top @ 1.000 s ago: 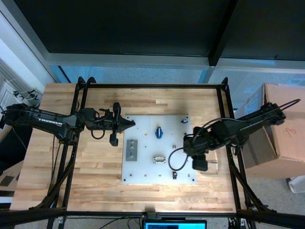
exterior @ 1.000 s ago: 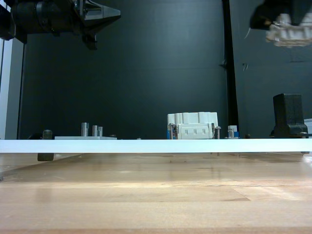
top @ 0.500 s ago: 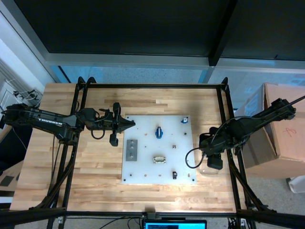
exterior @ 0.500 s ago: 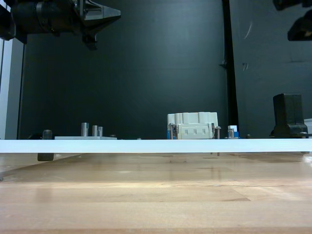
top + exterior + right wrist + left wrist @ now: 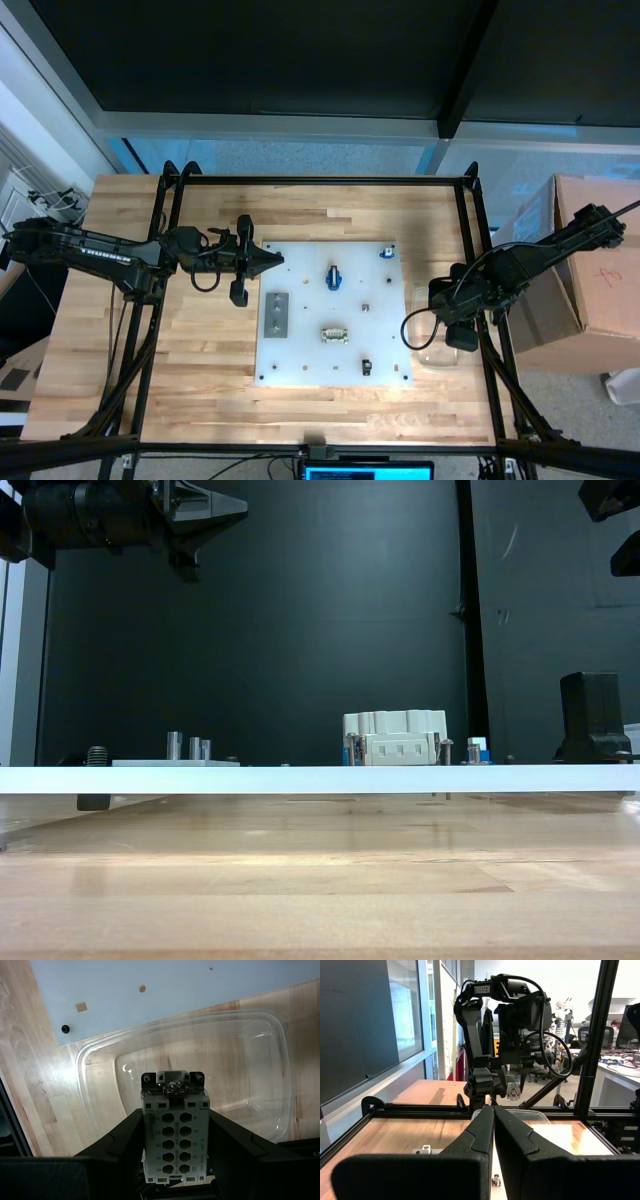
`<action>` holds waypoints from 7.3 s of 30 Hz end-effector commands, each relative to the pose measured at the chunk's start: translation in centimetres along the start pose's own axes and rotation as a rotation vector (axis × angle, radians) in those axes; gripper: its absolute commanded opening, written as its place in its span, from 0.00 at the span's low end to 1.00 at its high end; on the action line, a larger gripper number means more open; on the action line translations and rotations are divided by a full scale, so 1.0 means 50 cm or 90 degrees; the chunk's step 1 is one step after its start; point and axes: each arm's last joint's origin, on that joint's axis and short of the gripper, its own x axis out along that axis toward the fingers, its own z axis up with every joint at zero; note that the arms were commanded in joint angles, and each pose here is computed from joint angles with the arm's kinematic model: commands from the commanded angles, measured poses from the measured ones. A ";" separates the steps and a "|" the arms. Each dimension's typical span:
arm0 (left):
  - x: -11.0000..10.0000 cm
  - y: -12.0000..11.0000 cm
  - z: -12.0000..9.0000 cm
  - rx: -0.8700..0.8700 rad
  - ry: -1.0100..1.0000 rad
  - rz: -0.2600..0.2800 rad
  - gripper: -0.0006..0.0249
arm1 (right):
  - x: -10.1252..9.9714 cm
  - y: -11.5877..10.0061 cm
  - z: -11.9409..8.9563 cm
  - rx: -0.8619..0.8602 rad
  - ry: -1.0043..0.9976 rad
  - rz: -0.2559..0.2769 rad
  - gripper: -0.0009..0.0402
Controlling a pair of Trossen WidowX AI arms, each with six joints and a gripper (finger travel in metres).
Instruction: Remove the HAN10E connector from the taskboard and place in the container
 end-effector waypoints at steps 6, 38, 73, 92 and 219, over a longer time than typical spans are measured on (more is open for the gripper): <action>0.000 0.000 0.000 0.000 0.000 0.000 0.03 | 0.000 0.000 -0.001 0.039 0.002 -0.001 0.45; 0.000 0.000 0.000 0.000 0.000 0.000 0.02 | 0.000 0.000 0.000 0.060 0.001 -0.001 0.86; 0.000 0.000 0.000 0.000 0.000 0.000 0.02 | 0.030 -0.013 -0.008 -0.072 0.005 -0.067 0.82; 0.000 0.000 0.000 0.000 0.000 0.000 0.02 | 0.070 -0.019 -0.014 -0.082 0.017 -0.076 0.82; 0.000 0.000 0.000 0.000 0.000 0.000 0.03 | 0.032 -0.123 0.206 -0.122 -0.899 0.095 0.02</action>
